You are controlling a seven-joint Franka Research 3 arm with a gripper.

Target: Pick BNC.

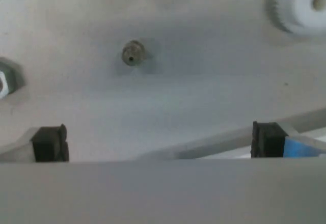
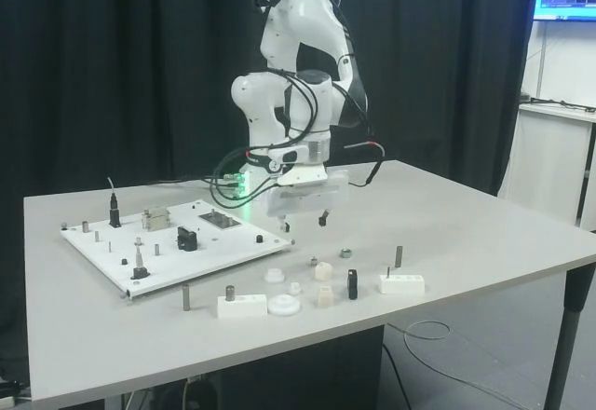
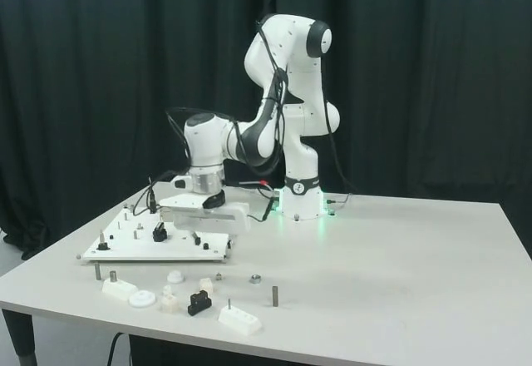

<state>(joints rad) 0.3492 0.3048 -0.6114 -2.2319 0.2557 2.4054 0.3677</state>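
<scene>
The BNC is a small grey metal connector standing on end on the grey table, seen end-on in the wrist view. It also shows as a tiny piece in the first room view and the second room view. My gripper is open, its black pads wide apart with nothing between them. It hangs above the table by the near corner of the white board, a short way up and back from the BNC.
A white gear and a grey hex nut lie either side of the BNC. Several white blocks, a black part and upright pins stand nearer the table's front edge. The white board carries mounted parts.
</scene>
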